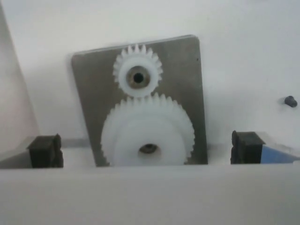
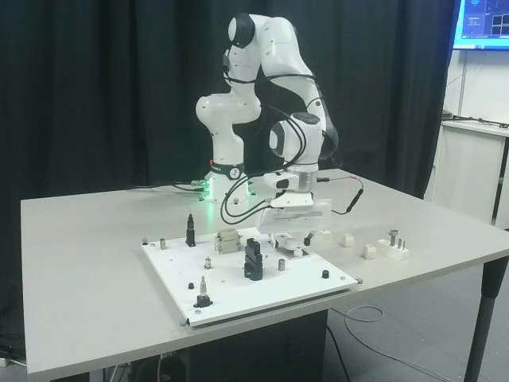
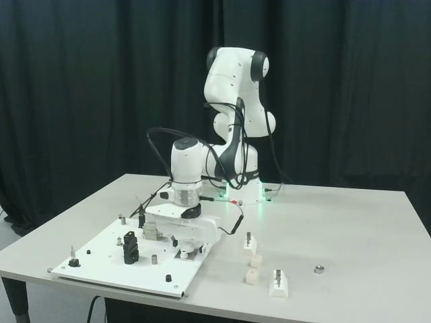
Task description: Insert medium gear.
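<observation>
Pincer (image 1: 146, 149) spread wide, holding nothing, low over the grey gear plate (image 1: 187, 70) on the white board (image 2: 262, 290) near the table's (image 2: 87, 263) front edge. Two white gears sit meshed on the plate: small gear (image 1: 138, 70), bigger gear (image 1: 147, 136). Which is medium: can't tell.

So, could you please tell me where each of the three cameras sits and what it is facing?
Wrist view: on the arm's wrist, looking down past the open claw at two white gears on a grey plate.
First room view: off one table corner, facing the white arm and white board.
Second room view: off another side, facing the same arm.
Both room views share the board.
</observation>
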`<state>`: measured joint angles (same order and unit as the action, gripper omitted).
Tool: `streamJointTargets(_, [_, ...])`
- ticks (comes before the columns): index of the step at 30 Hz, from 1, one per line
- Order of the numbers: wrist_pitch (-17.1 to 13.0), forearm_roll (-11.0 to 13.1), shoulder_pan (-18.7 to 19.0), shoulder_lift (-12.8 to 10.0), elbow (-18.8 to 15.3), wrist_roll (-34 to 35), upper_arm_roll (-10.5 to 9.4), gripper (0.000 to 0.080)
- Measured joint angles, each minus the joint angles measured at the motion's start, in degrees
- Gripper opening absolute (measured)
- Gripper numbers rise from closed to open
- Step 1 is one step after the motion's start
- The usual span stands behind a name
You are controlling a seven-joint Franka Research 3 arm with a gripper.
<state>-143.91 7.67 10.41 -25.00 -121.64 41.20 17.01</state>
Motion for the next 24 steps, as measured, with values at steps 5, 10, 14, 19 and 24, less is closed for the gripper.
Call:
streamJointTargets(5, [-0.24, 0.7, -0.17, -0.48, 0.0, -0.12, 0.0, 0.08])
streamJointTargets(10, [-0.24, 0.89, -0.29, -0.58, 0.0, -0.38, 0.0, 0.08])
streamJointTargets(14, [-0.19, 0.93, -0.32, -0.58, 0.0, -0.39, 0.0, 0.08])
streamJointTargets(19, [-0.04, 0.95, -0.32, -0.58, -0.01, -0.4, 0.0, 0.08])
streamJointTargets(24, [0.18, 1.01, -0.32, -0.57, -0.02, -0.4, 0.0, 0.08])
